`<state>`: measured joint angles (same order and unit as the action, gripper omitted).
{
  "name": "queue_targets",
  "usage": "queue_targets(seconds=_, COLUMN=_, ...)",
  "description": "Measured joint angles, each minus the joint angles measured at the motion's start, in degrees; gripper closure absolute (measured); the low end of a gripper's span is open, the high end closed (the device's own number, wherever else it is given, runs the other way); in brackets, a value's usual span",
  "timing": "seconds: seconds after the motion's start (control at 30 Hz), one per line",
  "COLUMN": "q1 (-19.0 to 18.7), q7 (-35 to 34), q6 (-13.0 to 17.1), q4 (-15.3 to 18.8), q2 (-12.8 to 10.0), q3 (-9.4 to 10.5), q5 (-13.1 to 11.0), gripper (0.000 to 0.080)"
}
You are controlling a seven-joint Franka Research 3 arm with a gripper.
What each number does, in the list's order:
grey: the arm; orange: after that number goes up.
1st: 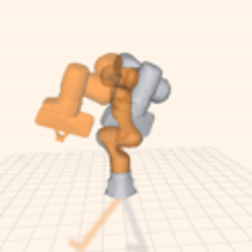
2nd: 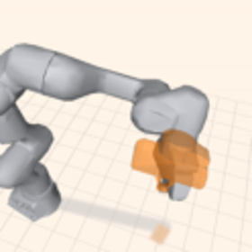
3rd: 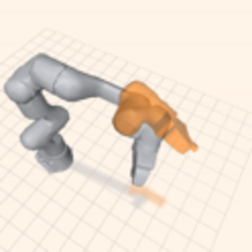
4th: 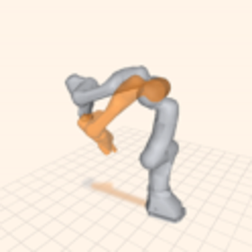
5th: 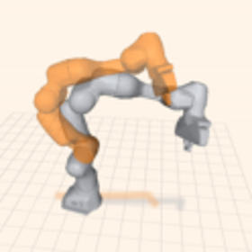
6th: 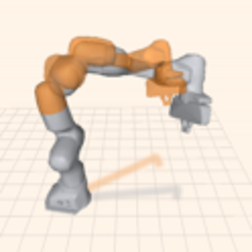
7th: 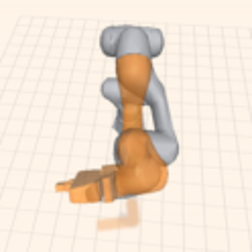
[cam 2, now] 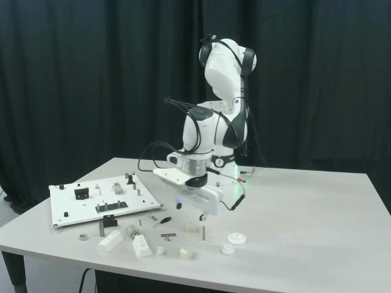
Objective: Remove square peg 3.
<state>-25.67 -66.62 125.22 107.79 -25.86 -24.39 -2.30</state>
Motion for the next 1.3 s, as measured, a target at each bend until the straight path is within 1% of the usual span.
queue_targets(seconds=0.17, q1=2.4, q7=0.6, q6=-1.6, q4=0.0, q2=0.3, q3=0.36, q5=1.4, gripper=0.0003)
queue_targets(seconds=0.37, q1=6.2, q7=2.0, q6=-3.1, q4=0.2, q2=1.1, q3=1.56, q5=2.9, gripper=0.0003)
queue_targets(seconds=0.57, q1=10.1, q7=4.3, q6=-4.1, q4=0.3, q2=2.1, q3=2.35, q5=3.7, gripper=0.0003)
queue_targets(seconds=0.93, q1=15.8, q7=7.4, q6=-5.2, q4=0.4, q2=3.6, q3=2.30, q5=3.9, gripper=0.0003)
queue_targets(seconds=1.3, q1=20.6, q7=7.6, q6=-6.9, q4=0.4, q2=5.4, q3=2.06, q5=3.8, gripper=0.0003)
